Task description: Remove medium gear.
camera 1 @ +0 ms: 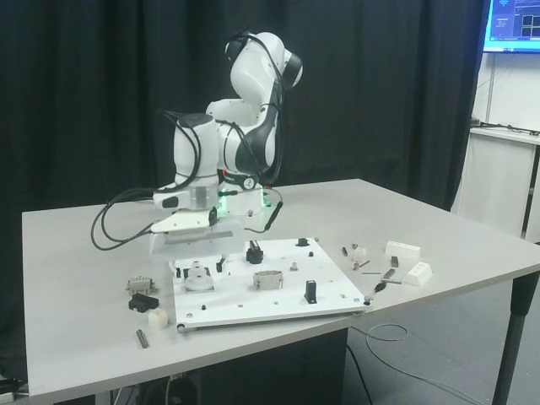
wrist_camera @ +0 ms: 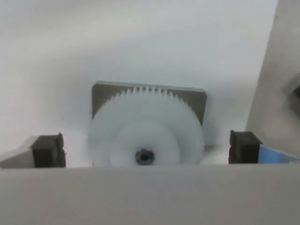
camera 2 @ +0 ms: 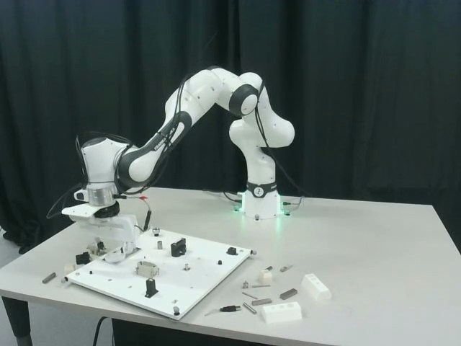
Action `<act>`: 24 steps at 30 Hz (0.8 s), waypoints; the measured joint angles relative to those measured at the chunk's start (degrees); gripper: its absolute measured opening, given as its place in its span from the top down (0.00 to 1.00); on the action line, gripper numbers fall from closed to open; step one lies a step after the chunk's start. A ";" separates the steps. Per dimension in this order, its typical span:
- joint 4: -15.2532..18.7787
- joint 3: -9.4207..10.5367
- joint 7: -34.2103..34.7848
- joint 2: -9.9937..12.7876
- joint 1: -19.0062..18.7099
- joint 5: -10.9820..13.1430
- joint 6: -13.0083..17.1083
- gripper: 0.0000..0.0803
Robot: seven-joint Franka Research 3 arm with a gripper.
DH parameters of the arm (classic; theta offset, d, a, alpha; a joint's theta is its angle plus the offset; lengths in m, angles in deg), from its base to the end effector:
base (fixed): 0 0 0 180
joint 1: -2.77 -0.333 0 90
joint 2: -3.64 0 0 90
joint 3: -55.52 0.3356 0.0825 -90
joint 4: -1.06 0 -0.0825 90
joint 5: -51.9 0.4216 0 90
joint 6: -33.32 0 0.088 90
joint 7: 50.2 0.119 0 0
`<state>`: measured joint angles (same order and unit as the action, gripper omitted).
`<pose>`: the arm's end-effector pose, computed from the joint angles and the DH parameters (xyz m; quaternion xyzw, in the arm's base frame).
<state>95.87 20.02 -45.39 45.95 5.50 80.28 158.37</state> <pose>0.6026 -0.3861 0.2140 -0.8921 0.4513 0.0224 0.0007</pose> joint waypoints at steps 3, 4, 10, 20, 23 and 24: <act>-0.01 -0.25 0.00 -1.02 0.00 -0.41 -0.91 0.01; -0.01 -0.31 0.00 -1.37 0.00 -0.59 -1.18 0.01; -0.01 -0.61 0.02 -2.91 0.00 -1.08 -2.32 0.01; -0.01 -0.80 1.44 -4.12 -0.05 -1.08 -3.18 0.00; -0.01 -0.80 2.17 -4.33 -0.13 -1.08 -3.25 0.00; -0.01 -0.80 2.36 -4.39 -0.15 -1.08 -3.29 0.00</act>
<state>95.86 19.22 -43.04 41.56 5.35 79.19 155.08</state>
